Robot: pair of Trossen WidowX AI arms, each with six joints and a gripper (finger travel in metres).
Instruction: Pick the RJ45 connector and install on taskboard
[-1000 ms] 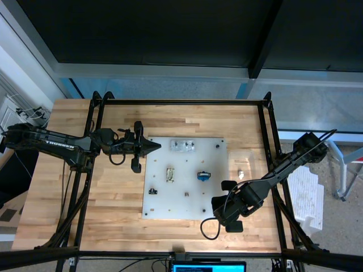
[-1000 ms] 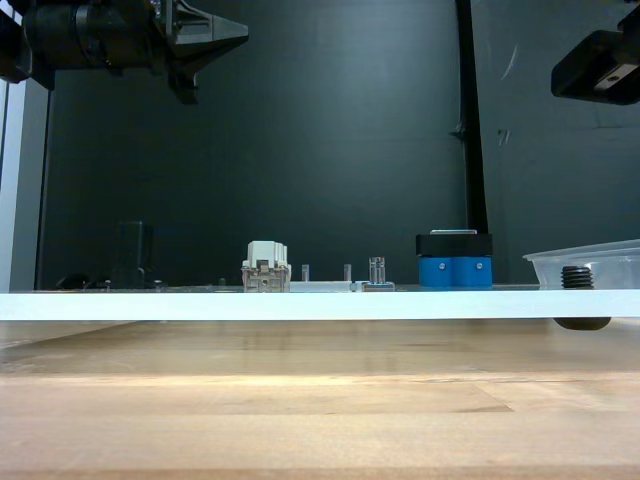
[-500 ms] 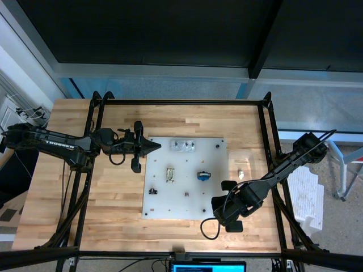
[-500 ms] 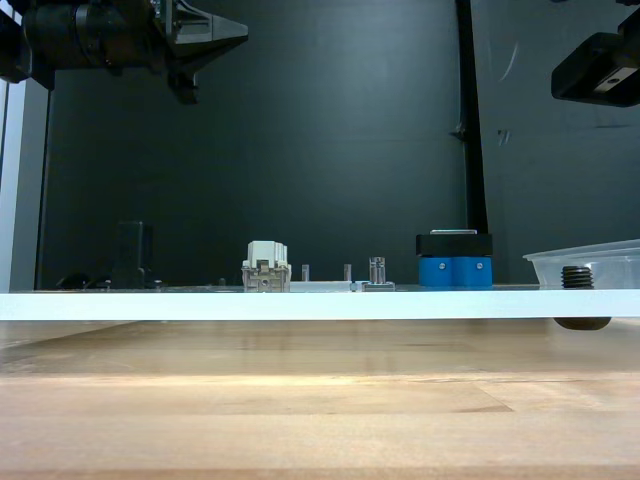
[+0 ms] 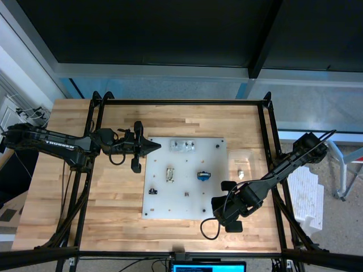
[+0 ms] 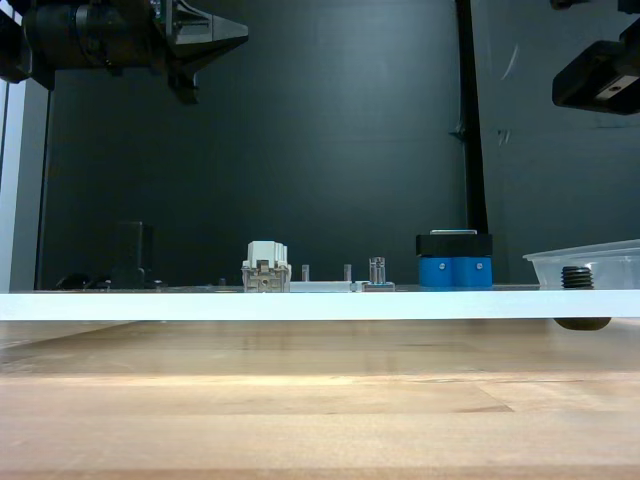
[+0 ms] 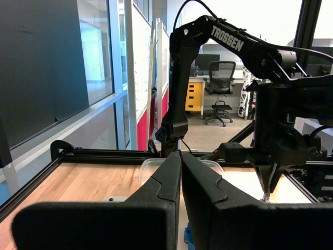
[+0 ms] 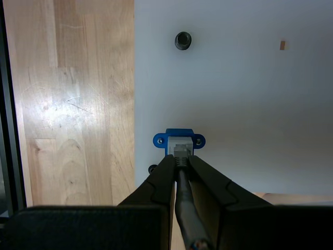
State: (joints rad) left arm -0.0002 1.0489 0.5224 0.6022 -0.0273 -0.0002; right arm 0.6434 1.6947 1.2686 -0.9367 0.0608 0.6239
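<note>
My right gripper (image 5: 220, 208) hangs over the front right part of the white taskboard (image 5: 170, 205). In the right wrist view that gripper (image 8: 180, 159) is shut on a thin grey stem ending in a pale plug, the RJ45 connector (image 8: 181, 150). The plug lines up with a blue fitting (image 8: 178, 140) on the taskboard (image 8: 250, 104); I cannot tell whether they touch. The low view shows the right arm's black housing (image 6: 598, 76) high above the taskboard (image 6: 300, 305). My left gripper (image 5: 156, 146) is shut and empty, held high over the board's far left edge.
A clear shallow tray (image 5: 247, 155) sits just right of the board, with a small pale piece (image 5: 240, 174) in it. On the board stand a cream block (image 5: 169, 174), a blue fitting (image 5: 203, 176) and silver fittings (image 5: 184, 146). A black frame rings the table.
The right gripper has shifted very slightly over the board's front right part, still shut on the plug. The left arm has not moved.
</note>
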